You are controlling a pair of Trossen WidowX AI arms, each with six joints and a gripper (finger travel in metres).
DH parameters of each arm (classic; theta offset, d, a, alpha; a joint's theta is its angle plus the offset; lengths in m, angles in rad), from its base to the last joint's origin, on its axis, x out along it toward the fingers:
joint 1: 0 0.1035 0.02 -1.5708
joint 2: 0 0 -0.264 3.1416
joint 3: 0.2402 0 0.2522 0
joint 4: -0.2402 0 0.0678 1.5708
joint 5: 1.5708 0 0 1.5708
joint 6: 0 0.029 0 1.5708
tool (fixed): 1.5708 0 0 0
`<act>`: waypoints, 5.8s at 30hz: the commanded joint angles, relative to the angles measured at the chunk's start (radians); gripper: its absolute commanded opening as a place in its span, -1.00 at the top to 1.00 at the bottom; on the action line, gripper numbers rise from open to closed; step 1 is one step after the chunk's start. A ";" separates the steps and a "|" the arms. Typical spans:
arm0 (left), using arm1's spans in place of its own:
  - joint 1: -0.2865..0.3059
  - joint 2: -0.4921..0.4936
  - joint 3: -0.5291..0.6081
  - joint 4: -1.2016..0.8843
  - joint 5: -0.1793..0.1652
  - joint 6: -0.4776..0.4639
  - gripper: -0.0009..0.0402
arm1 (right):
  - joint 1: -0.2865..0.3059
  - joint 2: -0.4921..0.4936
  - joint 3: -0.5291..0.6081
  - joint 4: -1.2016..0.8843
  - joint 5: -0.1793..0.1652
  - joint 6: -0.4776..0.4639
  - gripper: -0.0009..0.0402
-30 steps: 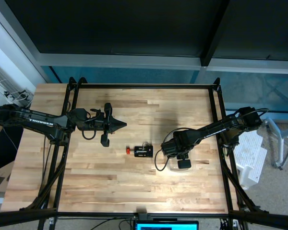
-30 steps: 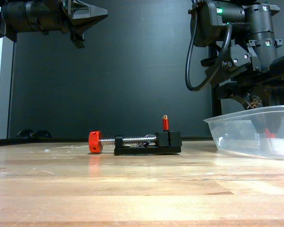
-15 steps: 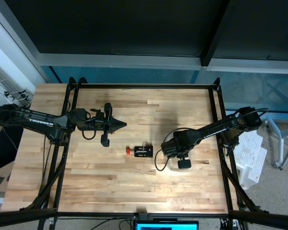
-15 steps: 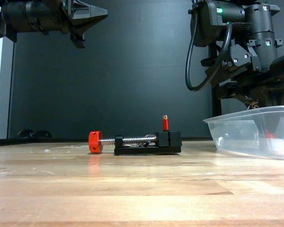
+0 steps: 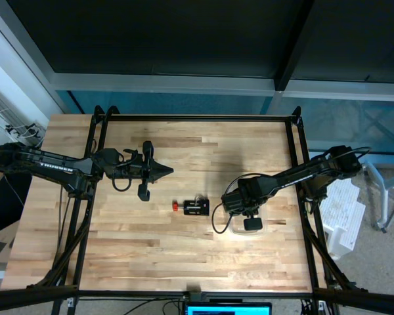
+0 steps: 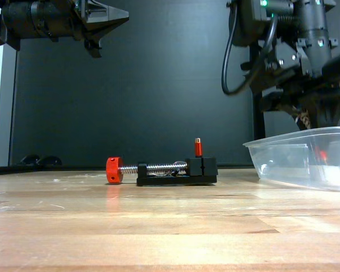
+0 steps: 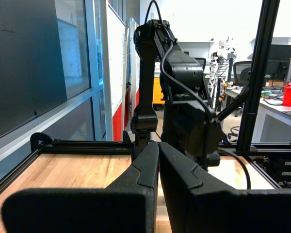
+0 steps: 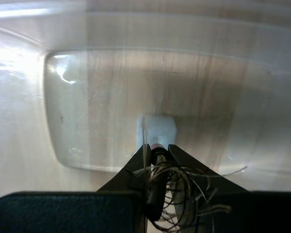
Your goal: Pick the rca connector and install on the hub
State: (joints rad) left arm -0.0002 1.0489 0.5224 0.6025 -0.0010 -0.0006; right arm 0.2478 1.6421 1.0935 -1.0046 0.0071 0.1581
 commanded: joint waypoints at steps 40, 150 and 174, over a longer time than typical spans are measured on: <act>0.000 0.000 0.000 0.000 0.000 0.000 0.96 | -0.036 -0.138 0.063 0.229 0.098 0.084 0.96; 0.000 0.000 0.000 0.000 0.000 0.000 0.96 | -0.074 0.217 0.257 0.356 0.098 0.037 0.96; 0.000 0.000 0.000 0.000 0.000 0.000 0.96 | -0.073 0.205 0.282 0.339 0.101 0.039 0.57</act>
State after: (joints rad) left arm -0.0002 1.0489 0.5228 0.6025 -0.0013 -0.0006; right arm 0.1738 1.8534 1.3609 -0.6773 0.1047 0.1967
